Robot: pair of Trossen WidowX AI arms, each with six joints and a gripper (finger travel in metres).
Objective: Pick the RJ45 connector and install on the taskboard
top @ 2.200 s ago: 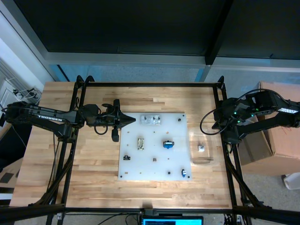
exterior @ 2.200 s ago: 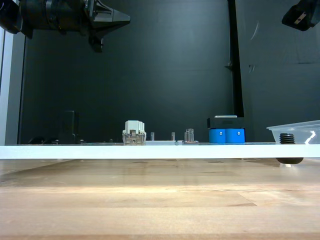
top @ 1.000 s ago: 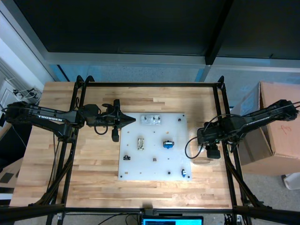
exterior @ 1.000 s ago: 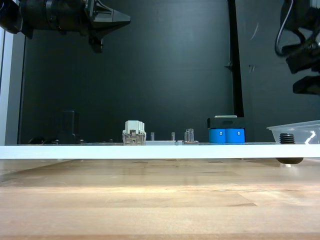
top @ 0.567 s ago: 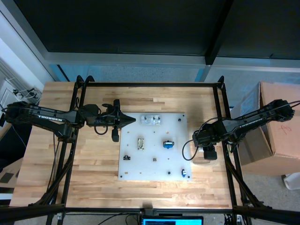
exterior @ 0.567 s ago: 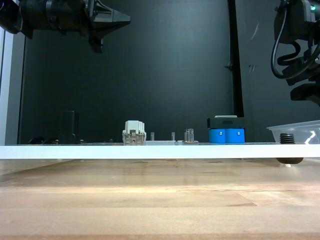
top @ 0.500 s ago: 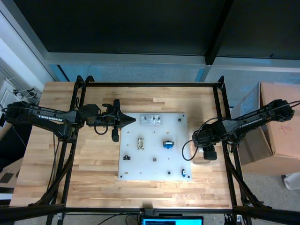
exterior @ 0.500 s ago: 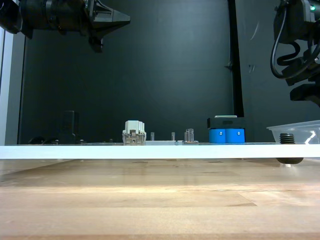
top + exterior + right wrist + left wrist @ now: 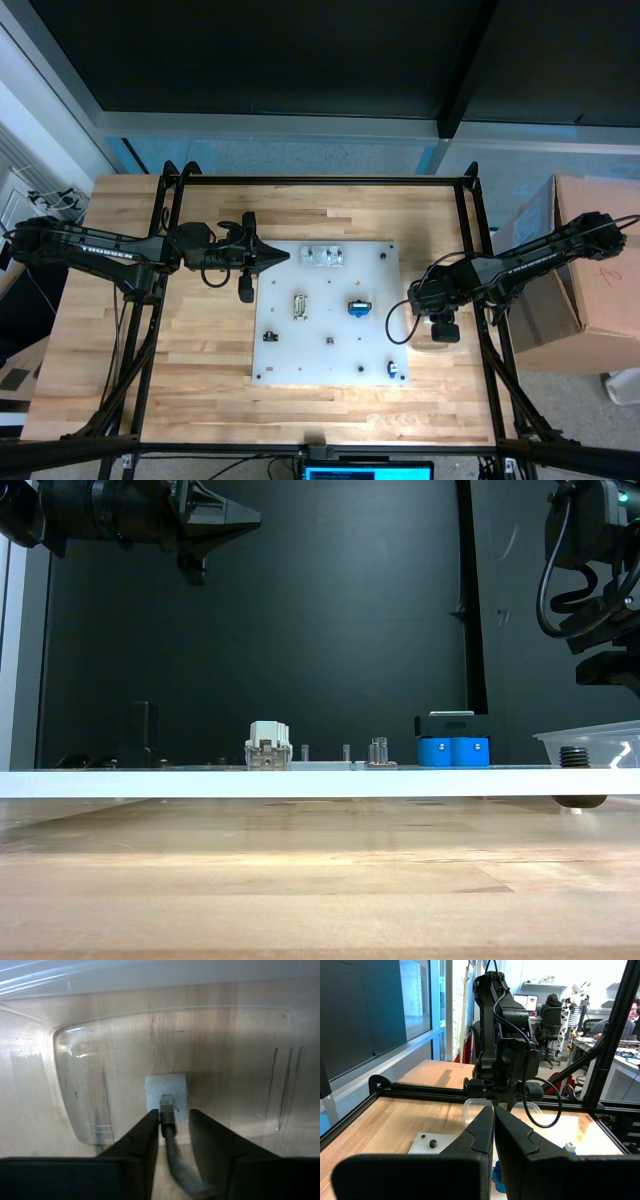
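the network plug (image 9: 166, 1106) stands on a grey block (image 9: 172, 1087) in the clear tray (image 9: 75, 1085), on the counter (image 9: 200, 340) just beside the white board (image 9: 300, 350). the right pincer (image 9: 172, 1113) hangs over it, fingers apart either side of its cable. the left pincer (image 9: 493, 1109), fingers together, hovers high near the board's far left corner.

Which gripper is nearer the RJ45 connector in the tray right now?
Right. The right gripper hangs over the clear tray, open, fingers either side of the RJ45 connector lying free there. The left gripper is shut, raised above the taskboard's far left corner.
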